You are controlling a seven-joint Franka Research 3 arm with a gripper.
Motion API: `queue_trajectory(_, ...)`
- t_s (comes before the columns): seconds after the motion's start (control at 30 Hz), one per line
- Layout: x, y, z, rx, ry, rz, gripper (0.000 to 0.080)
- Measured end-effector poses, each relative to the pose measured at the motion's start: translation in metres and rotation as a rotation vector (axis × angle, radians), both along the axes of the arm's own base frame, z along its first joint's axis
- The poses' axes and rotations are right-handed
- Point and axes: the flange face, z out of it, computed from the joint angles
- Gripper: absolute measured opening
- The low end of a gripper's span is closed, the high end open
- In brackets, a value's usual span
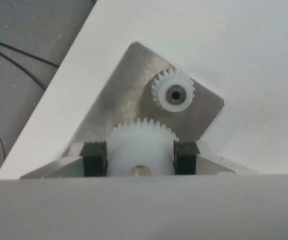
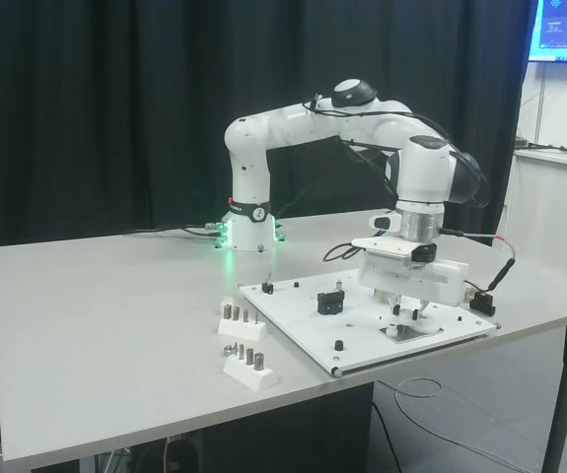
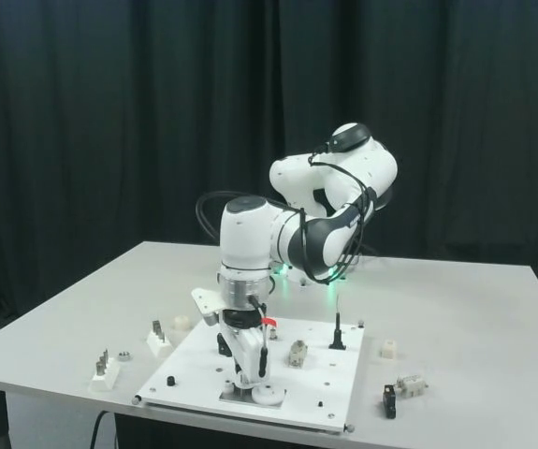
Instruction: Insert medium gear.
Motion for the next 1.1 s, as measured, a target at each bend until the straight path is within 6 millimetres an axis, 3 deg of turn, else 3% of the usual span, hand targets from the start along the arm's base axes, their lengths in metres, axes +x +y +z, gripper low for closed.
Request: queue_trajectory(1.1,0.0007,-0.0031,-0.0059,-0.017,-0.020,-0.040,0.0283)
